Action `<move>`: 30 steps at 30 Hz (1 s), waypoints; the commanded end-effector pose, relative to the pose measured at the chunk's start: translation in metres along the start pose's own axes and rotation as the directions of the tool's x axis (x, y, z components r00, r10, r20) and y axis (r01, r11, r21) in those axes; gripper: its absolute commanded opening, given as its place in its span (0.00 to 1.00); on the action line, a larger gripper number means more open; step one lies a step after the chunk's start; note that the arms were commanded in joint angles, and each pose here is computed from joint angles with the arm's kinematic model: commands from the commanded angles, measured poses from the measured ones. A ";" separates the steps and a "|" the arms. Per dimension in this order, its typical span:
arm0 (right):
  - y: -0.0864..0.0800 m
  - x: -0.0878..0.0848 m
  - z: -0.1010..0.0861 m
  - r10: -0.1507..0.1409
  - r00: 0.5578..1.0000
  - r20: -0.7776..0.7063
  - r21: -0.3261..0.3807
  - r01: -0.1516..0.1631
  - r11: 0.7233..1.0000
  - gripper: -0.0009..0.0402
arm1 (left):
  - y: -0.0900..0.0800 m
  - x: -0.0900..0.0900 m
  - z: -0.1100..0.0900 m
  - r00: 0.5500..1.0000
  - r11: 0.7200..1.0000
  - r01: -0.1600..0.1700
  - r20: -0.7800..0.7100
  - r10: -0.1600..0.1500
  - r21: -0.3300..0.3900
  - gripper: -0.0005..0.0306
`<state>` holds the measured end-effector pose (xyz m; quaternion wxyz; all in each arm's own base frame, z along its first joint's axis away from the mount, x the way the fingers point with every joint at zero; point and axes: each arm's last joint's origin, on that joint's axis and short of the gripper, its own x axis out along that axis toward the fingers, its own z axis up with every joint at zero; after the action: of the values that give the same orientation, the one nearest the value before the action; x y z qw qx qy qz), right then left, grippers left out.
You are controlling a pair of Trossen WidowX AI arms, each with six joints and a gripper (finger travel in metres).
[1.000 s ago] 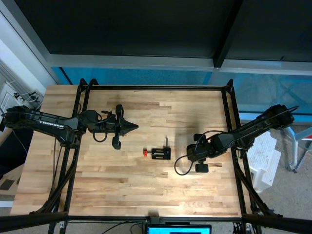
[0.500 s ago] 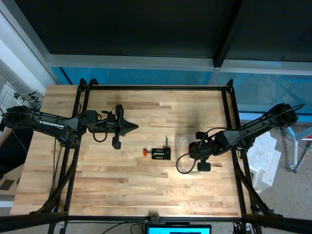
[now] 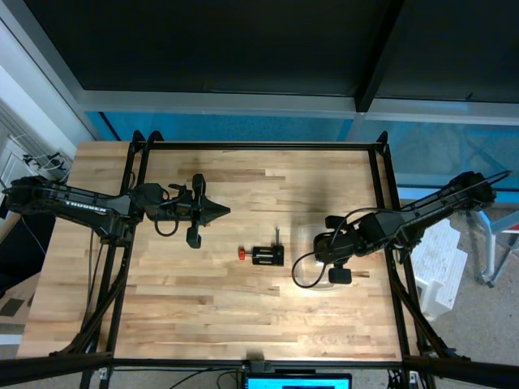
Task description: Pick the usb-c connector and install on the hub
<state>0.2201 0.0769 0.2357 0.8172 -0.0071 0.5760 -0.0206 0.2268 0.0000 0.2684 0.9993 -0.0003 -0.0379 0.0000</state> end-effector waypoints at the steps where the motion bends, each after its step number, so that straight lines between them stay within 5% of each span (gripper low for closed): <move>1: -0.001 -0.004 0.004 0.001 1.000 0.010 0.008 -0.001 1.000 0.03 | 0.000 0.000 0.000 1.000 1.000 0.000 0.000 0.000 0.000 0.02; 30: -0.001 0.005 0.053 -0.025 1.000 -0.004 0.012 0.025 1.000 0.03 | 0.000 0.000 0.000 1.000 1.000 0.000 0.000 0.000 0.000 0.02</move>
<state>0.2683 0.0745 0.2491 0.8159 -0.0083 0.5772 -0.0341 0.2268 0.0000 0.2685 0.9993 -0.0003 -0.0380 0.0000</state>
